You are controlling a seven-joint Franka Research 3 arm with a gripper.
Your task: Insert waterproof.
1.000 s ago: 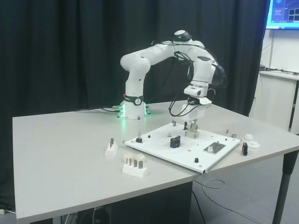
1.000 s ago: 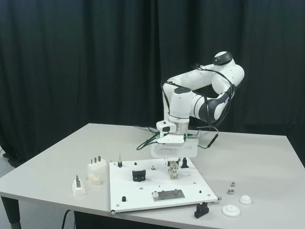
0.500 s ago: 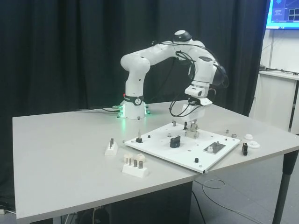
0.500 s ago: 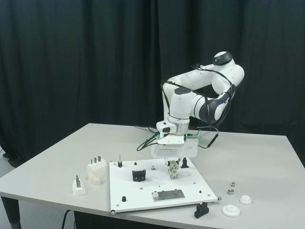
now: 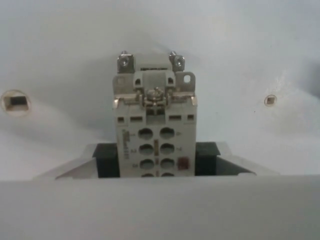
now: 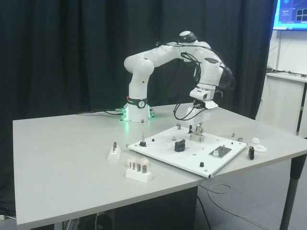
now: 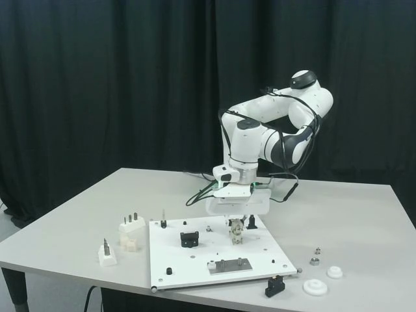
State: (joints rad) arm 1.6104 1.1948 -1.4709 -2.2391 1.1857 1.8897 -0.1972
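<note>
Wrist view: waterproof connector (image 5: 155, 132) is seen seated upright on the white board (image 5: 60, 60), centred below the camera; jaw opening cannot be told. First room view: gripper (image 6: 198, 125) is held just above the connector (image 6: 197, 135) at the board's far side, on the grey worktop (image 6: 62, 158). Second room view: connector (image 7: 236, 233) is seen beneath the gripper (image 7: 236, 221), black clip (image 7: 190, 239) to its left.

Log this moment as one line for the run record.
arm: over white board | gripper: above connector block | connector: upright on board | insertion: state unclear
</note>
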